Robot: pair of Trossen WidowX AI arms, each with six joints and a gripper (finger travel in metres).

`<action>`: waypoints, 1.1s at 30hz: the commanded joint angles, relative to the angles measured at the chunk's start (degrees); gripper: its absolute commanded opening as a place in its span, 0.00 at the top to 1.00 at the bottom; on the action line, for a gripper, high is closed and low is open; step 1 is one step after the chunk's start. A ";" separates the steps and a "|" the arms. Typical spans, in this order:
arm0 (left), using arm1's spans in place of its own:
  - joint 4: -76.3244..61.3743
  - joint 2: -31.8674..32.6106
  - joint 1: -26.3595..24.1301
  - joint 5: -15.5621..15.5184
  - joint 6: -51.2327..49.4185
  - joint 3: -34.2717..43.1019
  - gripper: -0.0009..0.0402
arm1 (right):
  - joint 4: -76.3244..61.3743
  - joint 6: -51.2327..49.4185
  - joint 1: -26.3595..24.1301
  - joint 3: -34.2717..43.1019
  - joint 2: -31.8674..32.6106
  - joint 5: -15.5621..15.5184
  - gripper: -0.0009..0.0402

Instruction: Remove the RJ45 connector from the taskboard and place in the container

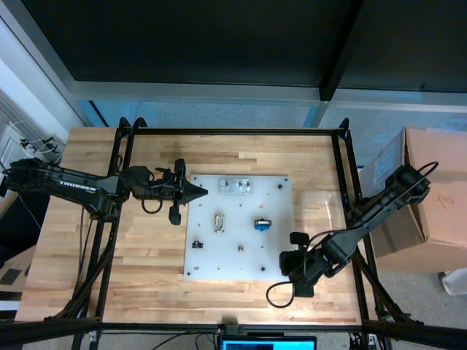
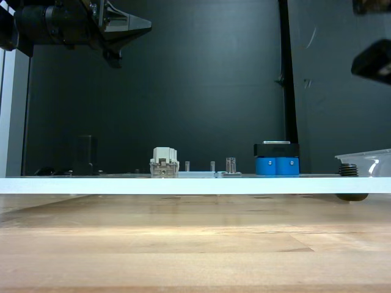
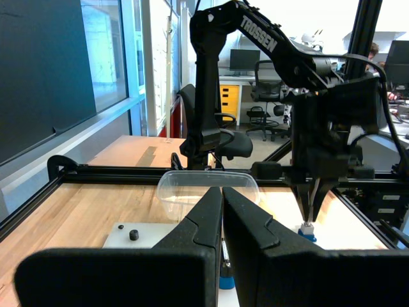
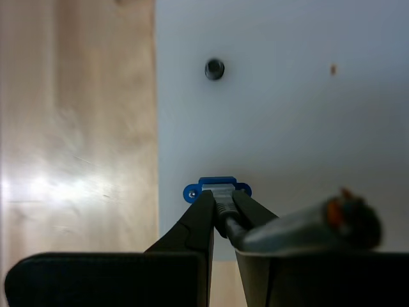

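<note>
- Right gripper is narrowed onto a small grey RJ45 connector, pinched between both fingertips; the fingers point down.
- Connector look: a short pale grey plug body with a small blue piece touching its far end; in the left wrist view it hangs from the fingertips as a pale stub with blue under it.
- It is held in the air, clear of any seat, over the white taskboard.
- In the high view the right gripper sits at lower right of centre, over the board's lower right corner; in the low view it is a dark shape at upper right, well above the board.
- Left gripper has its fingers pressed together on nothing, tip at the board's left edge, left of centre in the high view; in the low view it is high at upper left.
- Clear plastic container stands just right of the board, between it and the black frame rail, up and right of the right gripper and apart from it.
- On the board: blue block with a black top and a beige connector housing, both apart from the grippers.
- Bare wooden table shows left of and below the board.
</note>
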 commanded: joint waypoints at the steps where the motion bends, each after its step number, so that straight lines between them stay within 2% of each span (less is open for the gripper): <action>1: 0.00 0.02 0.00 0.00 0.00 0.02 0.98 | 0.09 -0.04 -0.09 0.92 -0.66 1.44 0.98; 11: 0.00 0.02 0.00 0.02 0.00 0.02 0.98 | -1.81 1.51 0.13 1.51 -3.39 1.38 0.98; 19: 0.00 0.02 0.00 0.02 0.00 0.02 0.98 | -7.80 4.55 4.00 1.44 -6.01 1.36 0.95; 24: 0.00 0.02 0.02 0.00 0.00 0.02 0.98 | -10.12 8.81 7.21 0.98 -6.58 1.33 0.86; 33: 0.00 0.02 0.02 0.00 0.00 0.02 0.98 | -13.75 15.47 11.15 0.59 -7.98 1.36 0.62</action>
